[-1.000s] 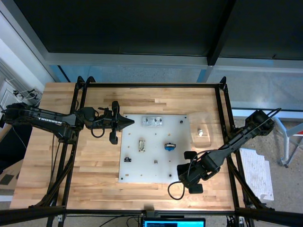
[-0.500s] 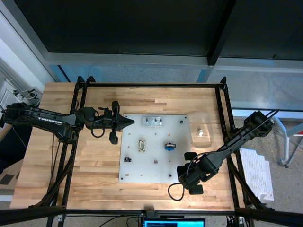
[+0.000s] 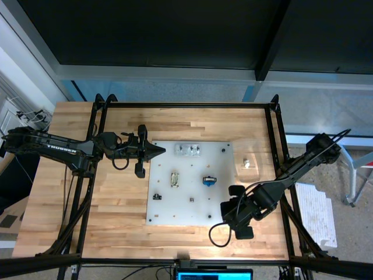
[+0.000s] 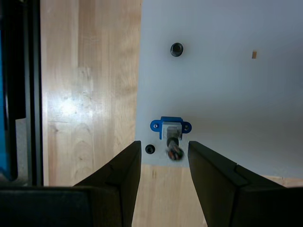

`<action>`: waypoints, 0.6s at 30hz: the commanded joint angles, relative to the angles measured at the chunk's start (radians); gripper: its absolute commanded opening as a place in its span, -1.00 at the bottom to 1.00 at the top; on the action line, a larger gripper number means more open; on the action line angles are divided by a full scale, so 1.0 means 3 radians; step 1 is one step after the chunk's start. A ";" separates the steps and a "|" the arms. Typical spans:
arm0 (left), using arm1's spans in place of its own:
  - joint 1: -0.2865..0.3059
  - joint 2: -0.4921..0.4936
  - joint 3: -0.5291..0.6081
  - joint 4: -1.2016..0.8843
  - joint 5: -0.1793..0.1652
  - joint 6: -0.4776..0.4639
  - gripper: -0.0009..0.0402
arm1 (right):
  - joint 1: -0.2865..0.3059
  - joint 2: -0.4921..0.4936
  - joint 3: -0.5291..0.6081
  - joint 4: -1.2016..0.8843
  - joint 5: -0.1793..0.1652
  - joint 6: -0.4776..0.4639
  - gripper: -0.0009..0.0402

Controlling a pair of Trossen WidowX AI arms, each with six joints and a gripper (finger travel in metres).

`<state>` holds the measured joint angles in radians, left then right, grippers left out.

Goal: Pick the RJ45 connector and install on taskboard

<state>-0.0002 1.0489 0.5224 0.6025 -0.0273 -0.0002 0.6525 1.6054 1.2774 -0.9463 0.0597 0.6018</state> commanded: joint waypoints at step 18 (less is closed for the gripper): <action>0.0000 0.0001 0.0001 0.0001 0.0001 0.0000 -0.96 | -0.0001 -0.0184 0.0009 -0.0045 0.0001 0.0003 -0.28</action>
<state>-0.0002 1.0492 0.5228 0.6025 -0.0269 -0.0002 0.6521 1.5509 1.2793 -0.9596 0.0597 0.6029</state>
